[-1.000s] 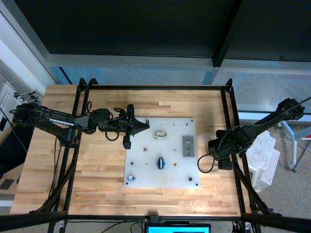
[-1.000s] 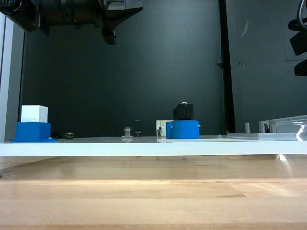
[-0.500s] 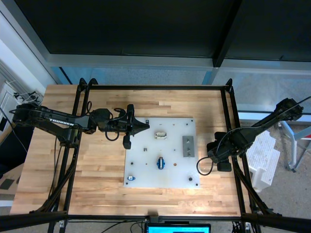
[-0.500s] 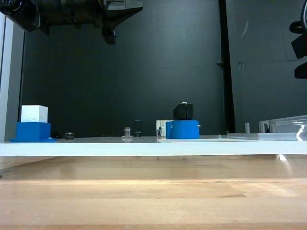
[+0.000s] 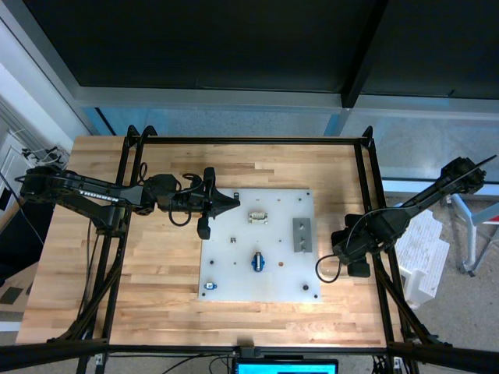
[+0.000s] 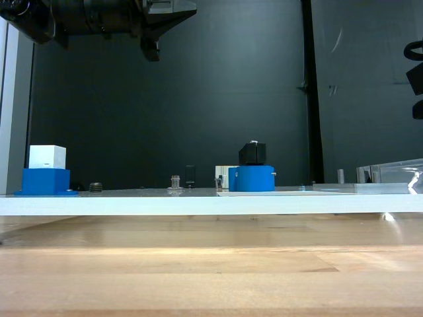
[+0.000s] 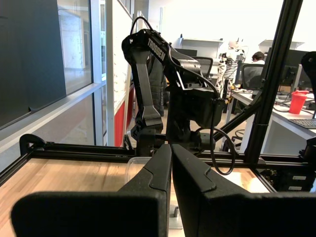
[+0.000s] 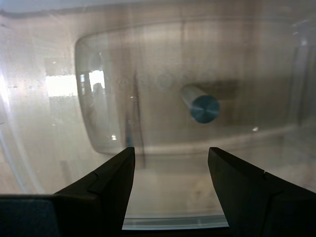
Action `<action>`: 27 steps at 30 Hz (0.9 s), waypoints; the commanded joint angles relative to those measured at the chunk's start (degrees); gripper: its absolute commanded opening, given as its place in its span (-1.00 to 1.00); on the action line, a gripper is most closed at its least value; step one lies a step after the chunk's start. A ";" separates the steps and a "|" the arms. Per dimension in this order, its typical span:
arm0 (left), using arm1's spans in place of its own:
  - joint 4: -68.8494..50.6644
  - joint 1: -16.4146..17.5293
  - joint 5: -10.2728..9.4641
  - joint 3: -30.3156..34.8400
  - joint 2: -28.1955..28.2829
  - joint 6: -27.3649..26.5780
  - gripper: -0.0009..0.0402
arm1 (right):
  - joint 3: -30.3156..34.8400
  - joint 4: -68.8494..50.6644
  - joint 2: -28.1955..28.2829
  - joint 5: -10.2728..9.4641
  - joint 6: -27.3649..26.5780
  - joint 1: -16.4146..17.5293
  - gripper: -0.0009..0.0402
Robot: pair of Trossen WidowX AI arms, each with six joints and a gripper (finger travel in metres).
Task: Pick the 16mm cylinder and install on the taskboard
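Observation:
The 16mm cylinder (image 8: 200,104), a short silvery-grey peg, lies on its side in a clear plastic tray (image 8: 98,89). My right gripper (image 8: 170,150) hangs open above that tray, and the peg sits just beyond the gap between its fingers (image 8: 116,173). From above, this gripper (image 5: 344,248) is off the right edge of the white taskboard (image 5: 234,269) and hides the peg. My left gripper (image 7: 171,148) is shut with nothing in it. It is held high over the board's far left corner (image 5: 232,201).
On the board stand a grey metal block (image 5: 302,234), a beige connector (image 5: 257,216), and blue fittings (image 5: 256,261) (image 5: 209,287). A black frame (image 5: 366,195) rails the table. The tray (image 6: 396,173) edges into the low view beside the board.
My right gripper has shifted slightly toward the near edge and dropped a little over the tray. The left arm has not moved.

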 commanded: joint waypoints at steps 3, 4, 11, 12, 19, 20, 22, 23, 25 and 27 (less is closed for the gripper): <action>0.00 0.00 0.00 0.00 0.02 0.00 -0.96 | -1.40 3.13 0.00 -0.55 0.09 0.37 0.05; 0.00 0.00 0.00 0.00 0.02 0.00 -0.96 | -1.62 3.58 0.00 -0.57 0.09 0.44 0.05; 0.00 0.02 0.00 0.00 0.02 0.02 -0.96 | -3.52 4.59 -0.02 -0.57 1.66 0.85 0.05; 0.00 0.00 0.00 0.00 0.02 0.02 -0.96 | -3.76 4.63 0.00 -0.57 1.99 0.98 0.05; 0.00 0.00 0.00 0.00 0.02 0.00 -0.96 | -4.22 5.95 0.00 -0.55 2.89 1.46 0.05; 0.00 0.02 0.00 0.00 0.02 0.02 -0.96 | -4.22 5.99 0.00 -0.52 2.89 1.49 0.05; 0.00 0.00 0.00 0.00 0.02 0.02 -0.96 | -4.33 6.08 0.00 -0.50 3.04 1.60 0.05; 0.00 0.02 0.00 0.00 0.02 0.00 -0.96 | -4.44 6.19 0.00 -0.50 3.06 1.62 0.05; 0.00 0.00 0.00 0.00 0.02 0.00 -0.96 | -4.72 6.64 0.00 -0.50 3.08 1.70 0.05; 0.00 0.02 0.02 0.00 0.02 0.00 -0.96 | -5.18 7.48 0.00 -0.50 3.41 1.75 0.05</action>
